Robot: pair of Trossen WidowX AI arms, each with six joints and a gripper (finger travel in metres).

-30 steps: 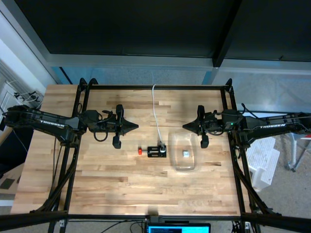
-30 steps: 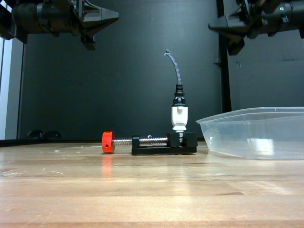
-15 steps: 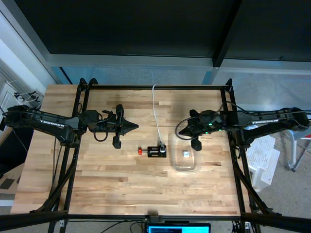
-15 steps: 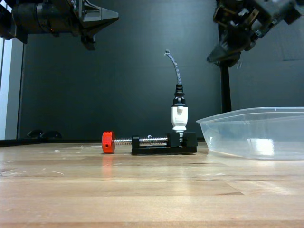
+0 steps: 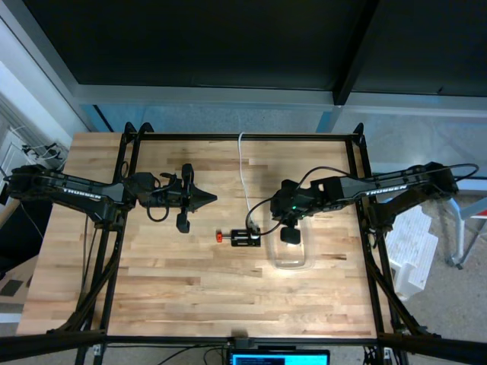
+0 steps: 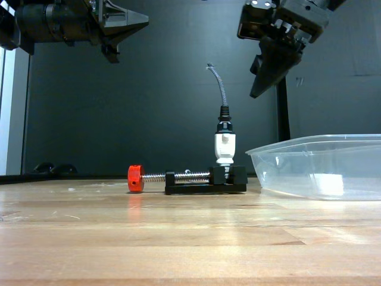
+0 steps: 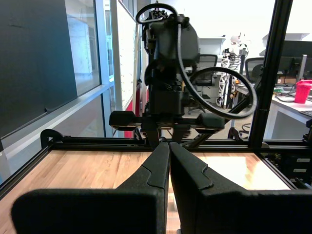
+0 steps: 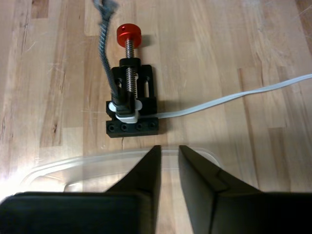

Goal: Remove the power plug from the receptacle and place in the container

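Now black power plug (image 6: 224,117) upright in receptacle (image 6: 224,146); right gripper (image 8: 169,149) above container (image 6: 309,165), fingers (image 8: 145,173) ajar, empty; left gripper (image 7: 169,146) aloft, fingers (image 7: 189,173) together.

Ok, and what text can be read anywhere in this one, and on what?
"TROSSEN": white lettering on the left arm; the left gripper hangs high at the left side.
"TROSSEN": on the right arm, barely legible; the right gripper hovers higher than the power plug, on the container side.
Nothing else bears readable text.
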